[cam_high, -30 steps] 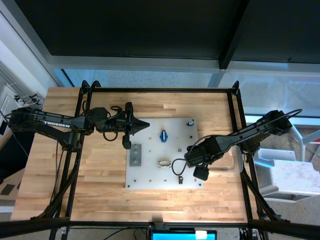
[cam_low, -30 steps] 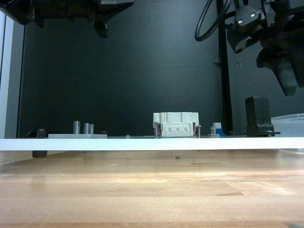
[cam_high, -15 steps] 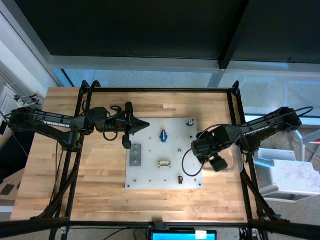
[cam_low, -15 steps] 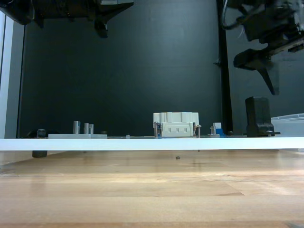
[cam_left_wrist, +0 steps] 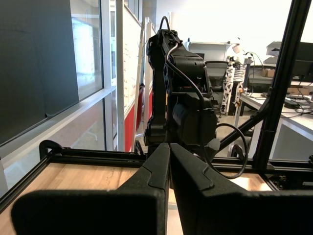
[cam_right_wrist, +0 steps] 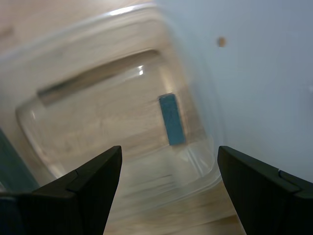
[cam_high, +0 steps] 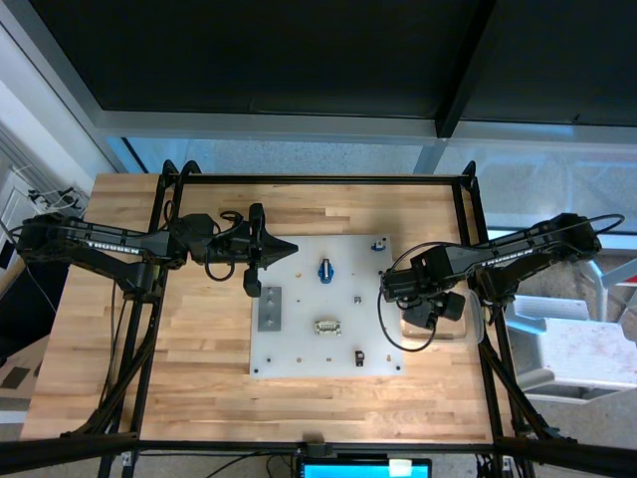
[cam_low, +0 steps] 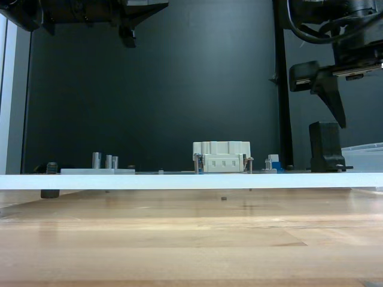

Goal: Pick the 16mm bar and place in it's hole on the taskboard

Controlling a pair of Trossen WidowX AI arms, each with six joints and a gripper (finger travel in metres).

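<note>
The wooden table point(cam_high: 199, 398) is nearest. On it lies the white taskboard point(cam_high: 299, 349), between the two claws. At the board's near edge stands a small black part point(cam_high: 359, 356). It is closer to us than the right claw and lower down. A bit farther back sits a pale plug block point(cam_high: 325, 326), off to the side of the right claw, toward the left claw. A gray block point(cam_high: 270, 307) lies low down, a little nearer than the left claw. Three short metal pegs point(cam_low: 96, 160) stand up in it.

The right claw point(cam_high: 435, 311) hangs just past the board's edge, above a clear tub point(cam_high: 476, 337). Its fingers point(cam_right_wrist: 83, 181) are spread wide apart. Right under this claw, a small blue-green piece point(cam_right_wrist: 171, 119) lies loose and flat on the tub's floor. I cannot tell if this piece is the 16mm bar. The bar is not in either claw.

Farther back, the left claw point(cam_high: 289, 249) hangs high over the board's far corner. Its fingers point(cam_left_wrist: 156, 171) are pressed together. Two small blue parts point(cam_high: 324, 270) sit on the board's far side, between the two claws.
</note>
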